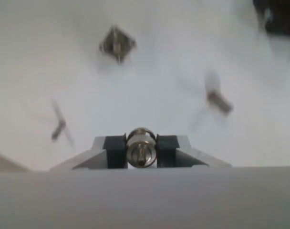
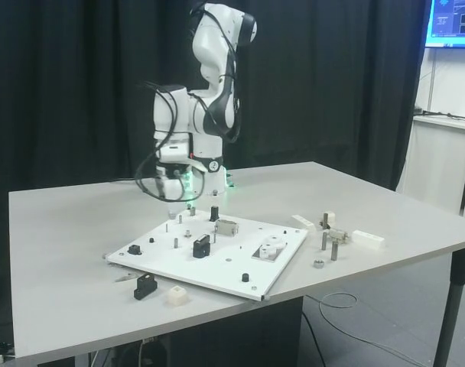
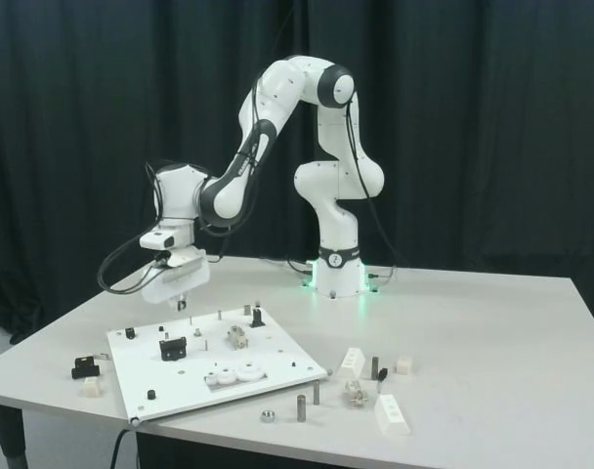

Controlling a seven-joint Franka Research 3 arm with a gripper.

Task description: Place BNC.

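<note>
Hovering above the white board (image 3: pixel 277 366), the gripper (image 1: pixel 141 151) is seen clamped on the BNC (image 1: pixel 141 148); descent should be kept vertical, aligned with the socket (image 1: pixel 117 44) at 11 o'clock.

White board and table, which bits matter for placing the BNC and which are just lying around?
In play:
- BNC connector held in the gripper
- white board under it

Lying about:
- black block off the board
- white block on the grey table
- metal pin
- nut
</note>
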